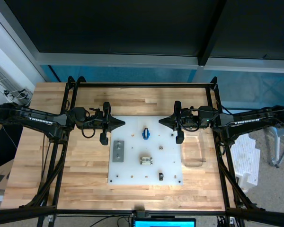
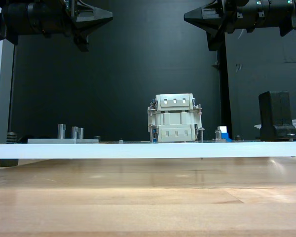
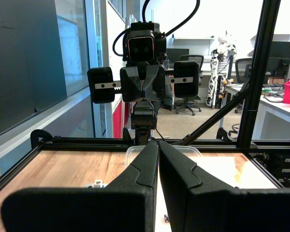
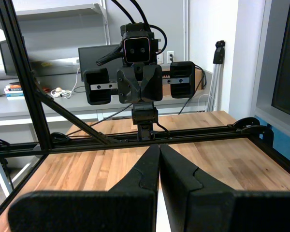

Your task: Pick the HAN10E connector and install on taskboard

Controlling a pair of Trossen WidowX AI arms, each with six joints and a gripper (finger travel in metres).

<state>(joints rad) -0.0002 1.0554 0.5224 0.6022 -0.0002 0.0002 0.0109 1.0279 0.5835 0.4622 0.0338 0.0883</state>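
Seen from the high view, the left gripper (image 1: 119, 123) hangs over the far left corner of the taskboard (image 1: 132, 172) and the right gripper (image 1: 164, 121) over its far edge. Their tips point at each other, well apart. The HAN10E connector (image 1: 145, 161) sits near the middle of the board, to the right of the grey metal block (image 1: 118, 150). The blue knob (image 1: 146, 134) is beyond it and a small black part (image 1: 161, 176) nearer the front edge. A clear tray (image 1: 195, 151) lies on the counter (image 1: 71, 170) just beside the board's right edge, partly covered by the right arm.

In the low view the connector stands upright on the board (how its base seats there is too small to make out). Both grippers are high above it, cut off by the frame's upper edge.

In the left wrist view the left fingers (image 3: 145, 169) are pressed together, holding nothing. They hide most of the board, and the connector cannot be seen.

The right wrist view is much the same: the right fingers (image 4: 176, 174) are closed and empty, and they block the board.
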